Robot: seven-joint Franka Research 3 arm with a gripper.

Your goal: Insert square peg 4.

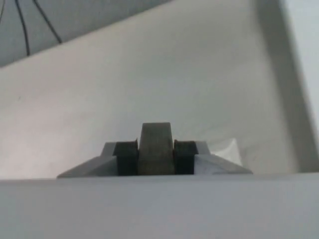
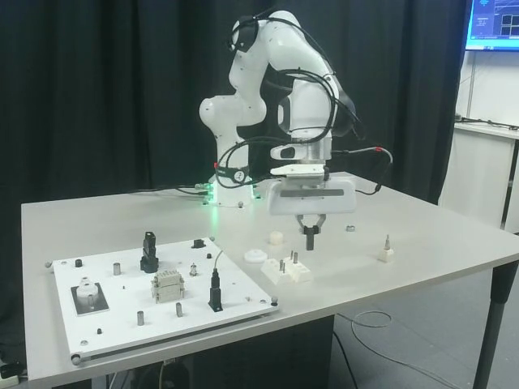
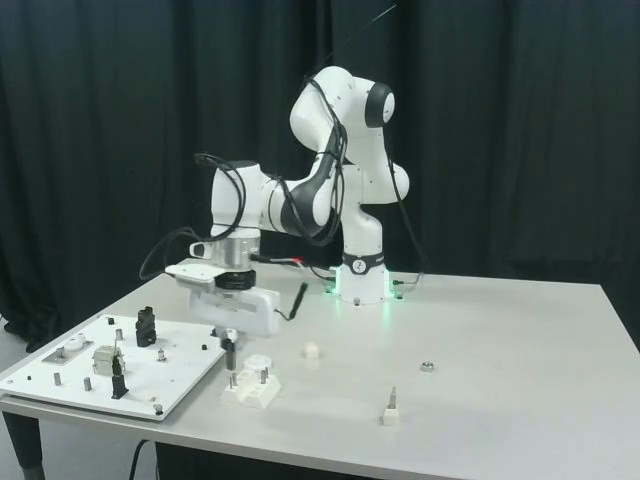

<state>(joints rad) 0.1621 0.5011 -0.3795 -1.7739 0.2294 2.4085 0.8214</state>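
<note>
Square peg [image 1: 156, 148] clamped in hand [image 1: 156, 159], clear only in wrist view; room views show white holder [image 2: 286, 271] below.

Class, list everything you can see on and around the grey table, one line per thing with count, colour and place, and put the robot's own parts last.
Table: one, grey, carries everything.
Assembly board: one, white, at the table's edge away from the arm's base, set with small black and grey fittings.
Peg holder block: one, white, beside the board, below the gripper, with grey pins standing in it.
Round disc: one, white, next to the block.
Small cap: one, white, behind the disc.
Single pin stand: one, white base with a grey pin, standing alone.
Small nut: one, grey, apart from the rest.
Square peg: one, grey, between the fingers.
Arm: one, white, green light at its base.
Gripper: one, shut on the peg above the block.
</note>
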